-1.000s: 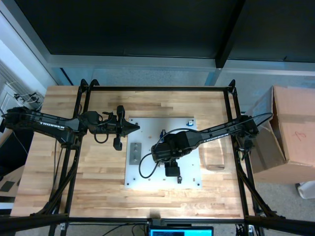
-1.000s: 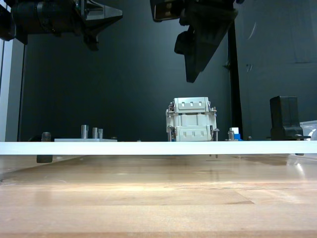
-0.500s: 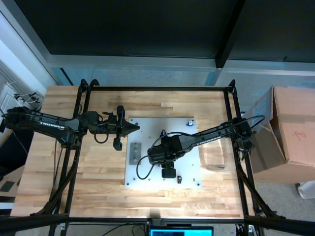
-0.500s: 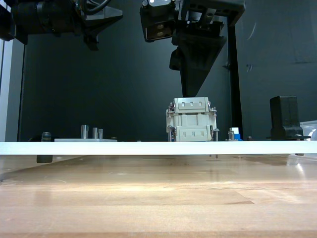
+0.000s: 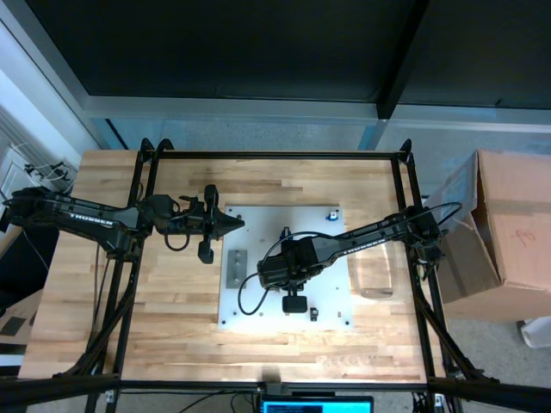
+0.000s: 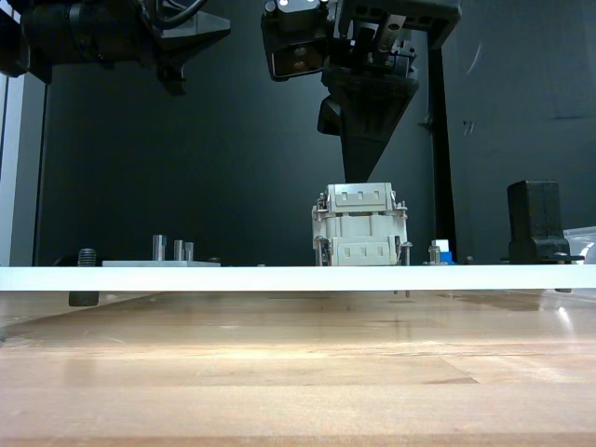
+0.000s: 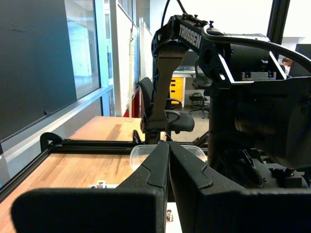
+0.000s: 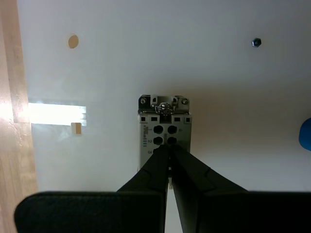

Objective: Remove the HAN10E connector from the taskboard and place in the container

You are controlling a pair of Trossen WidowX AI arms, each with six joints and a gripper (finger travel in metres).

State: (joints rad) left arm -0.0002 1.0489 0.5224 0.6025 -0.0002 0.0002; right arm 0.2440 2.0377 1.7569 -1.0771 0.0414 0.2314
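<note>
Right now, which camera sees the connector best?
Low view: the HAN10E connector stands in its seat, right gripper at its top. Right wrist view shows only its top face; the arm hides it from above; left wrist view's jaws block it. Left gripper hangs high, apart.

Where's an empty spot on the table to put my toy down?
The wooden table is bare between the white board and its near edge. Crowded: mid-board, where the shut right claw points down at the HAN10E connector; the shut left claw hovers over the board's far-left corner.
</note>
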